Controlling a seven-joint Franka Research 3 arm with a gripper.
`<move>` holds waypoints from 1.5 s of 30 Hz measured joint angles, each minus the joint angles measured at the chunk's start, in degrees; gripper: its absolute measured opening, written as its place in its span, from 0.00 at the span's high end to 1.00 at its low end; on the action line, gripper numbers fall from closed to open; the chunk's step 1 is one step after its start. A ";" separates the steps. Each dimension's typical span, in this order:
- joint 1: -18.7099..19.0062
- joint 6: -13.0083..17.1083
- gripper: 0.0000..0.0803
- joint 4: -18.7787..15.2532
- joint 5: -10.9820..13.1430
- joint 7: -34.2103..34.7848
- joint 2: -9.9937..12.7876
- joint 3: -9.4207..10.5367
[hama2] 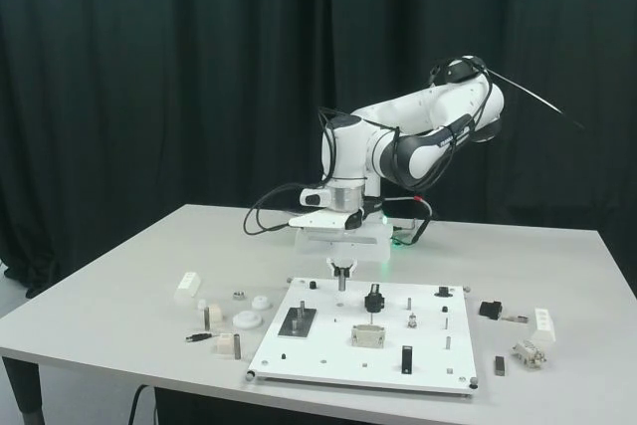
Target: Place round peg 4.
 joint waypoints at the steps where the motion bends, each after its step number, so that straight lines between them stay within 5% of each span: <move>1: 0.04 -0.01 0.81 0.00 -0.01 0.00 0.00 -0.09; 29: 0.08 0.75 0.81 0.02 -0.23 0.01 0.00 -0.56; 45: -3.16 9.46 0.81 1.20 -0.25 -3.11 0.01 0.25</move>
